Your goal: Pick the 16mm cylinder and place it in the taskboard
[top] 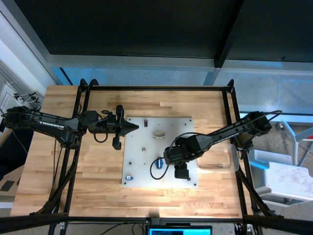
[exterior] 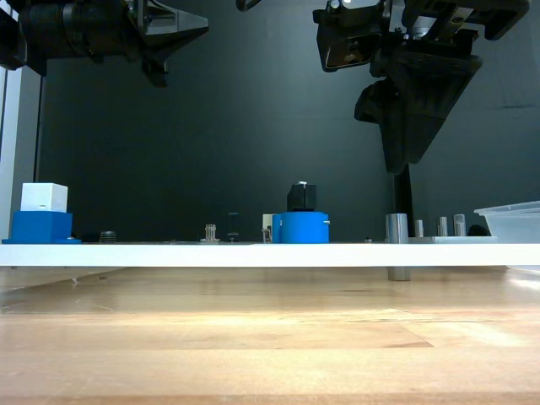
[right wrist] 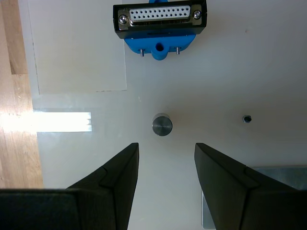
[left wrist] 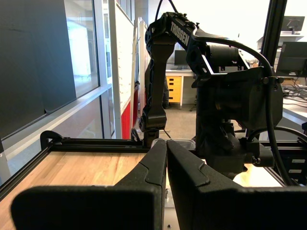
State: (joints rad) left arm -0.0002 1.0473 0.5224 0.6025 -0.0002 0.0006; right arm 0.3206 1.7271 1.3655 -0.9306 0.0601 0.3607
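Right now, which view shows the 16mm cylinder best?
The right wrist view: the 16mm cylinder stands on the taskboard, below the open right gripper. Low view: probably side-on. High view: hidden under that gripper. Left wrist view: absent; the shut left gripper hovers at the board's left edge.

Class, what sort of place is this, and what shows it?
Probably a robotics lab: two robot arms over a white board on a wooden table, left gripper shut above its left edge, right gripper open above a metal peg.

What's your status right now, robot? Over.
Left gripper shut, raised at left edge of board. Right gripper open over cylinder. Cylinder upright on board, untouched. Nothing in the way.
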